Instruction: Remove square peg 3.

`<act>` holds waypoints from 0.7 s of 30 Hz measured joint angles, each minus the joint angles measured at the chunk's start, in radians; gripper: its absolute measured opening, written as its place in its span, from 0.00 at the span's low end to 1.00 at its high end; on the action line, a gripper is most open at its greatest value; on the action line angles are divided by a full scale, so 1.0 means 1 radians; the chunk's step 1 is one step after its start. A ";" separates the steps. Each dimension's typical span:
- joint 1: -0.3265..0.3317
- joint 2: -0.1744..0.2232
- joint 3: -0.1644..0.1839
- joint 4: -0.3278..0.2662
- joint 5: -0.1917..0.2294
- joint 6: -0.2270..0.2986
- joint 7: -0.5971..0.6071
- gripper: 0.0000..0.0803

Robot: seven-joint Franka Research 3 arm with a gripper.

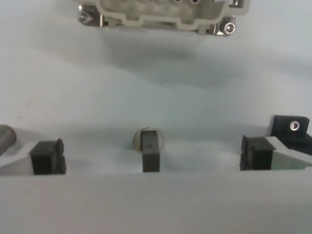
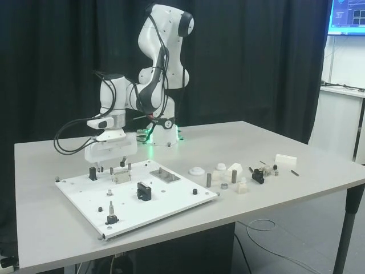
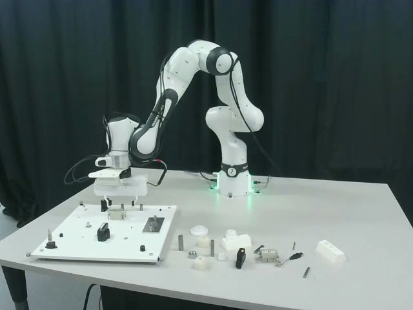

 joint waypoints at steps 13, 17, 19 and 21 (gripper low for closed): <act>-0.011 0.020 0.000 0.023 0.021 -0.039 0.000 1.00; -0.015 0.024 0.000 0.028 0.021 -0.049 0.000 1.00; -0.017 0.027 0.000 0.032 0.021 -0.055 0.000 1.00; -0.019 0.030 0.000 0.036 0.021 -0.060 0.000 1.00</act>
